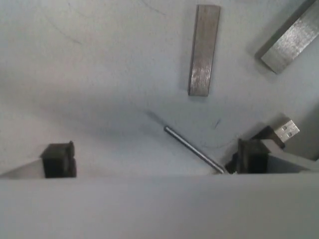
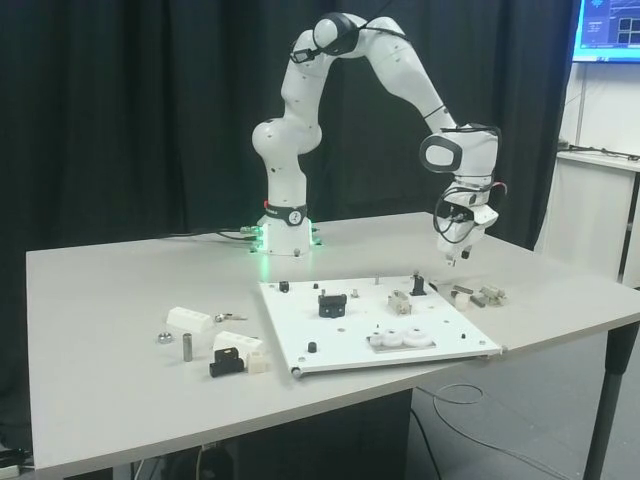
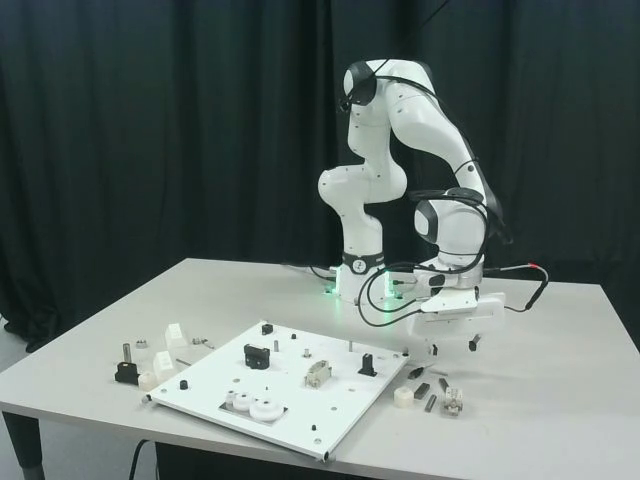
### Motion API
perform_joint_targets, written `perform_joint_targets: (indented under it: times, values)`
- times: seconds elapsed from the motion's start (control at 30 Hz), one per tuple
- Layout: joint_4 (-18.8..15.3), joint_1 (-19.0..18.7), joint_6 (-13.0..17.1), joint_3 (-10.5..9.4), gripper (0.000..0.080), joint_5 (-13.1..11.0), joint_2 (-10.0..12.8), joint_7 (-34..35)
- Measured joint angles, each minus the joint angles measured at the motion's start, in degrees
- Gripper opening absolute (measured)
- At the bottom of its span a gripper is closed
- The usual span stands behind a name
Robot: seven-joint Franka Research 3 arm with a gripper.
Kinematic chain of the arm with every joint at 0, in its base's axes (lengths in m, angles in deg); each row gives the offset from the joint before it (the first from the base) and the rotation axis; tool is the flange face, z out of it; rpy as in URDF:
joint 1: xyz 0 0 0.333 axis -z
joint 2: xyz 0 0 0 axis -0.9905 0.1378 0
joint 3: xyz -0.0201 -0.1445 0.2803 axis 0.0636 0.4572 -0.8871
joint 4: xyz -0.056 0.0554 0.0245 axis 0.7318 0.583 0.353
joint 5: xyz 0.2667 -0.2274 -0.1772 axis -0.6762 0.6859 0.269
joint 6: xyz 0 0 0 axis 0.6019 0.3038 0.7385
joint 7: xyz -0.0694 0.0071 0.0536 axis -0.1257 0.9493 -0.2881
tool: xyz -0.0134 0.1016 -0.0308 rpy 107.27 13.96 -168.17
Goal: Place round peg 1.
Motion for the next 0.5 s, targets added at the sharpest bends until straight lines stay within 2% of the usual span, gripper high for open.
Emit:
perform_joint_targets:
  times: [0.13, 0.17, 0.5]
  values:
    - [0.4, 0.0, -0.3, -0.01, 0.0704, 0.0, 0.2, 0.0]
    - [0.6, 0.0, -0.5, -0.01, 0.0785, 0.0, 0.2, 0.0]
    - [1.7, 0.0, -1.3, -0.01, 0.0796, 0.0, 0.5, 0.0]
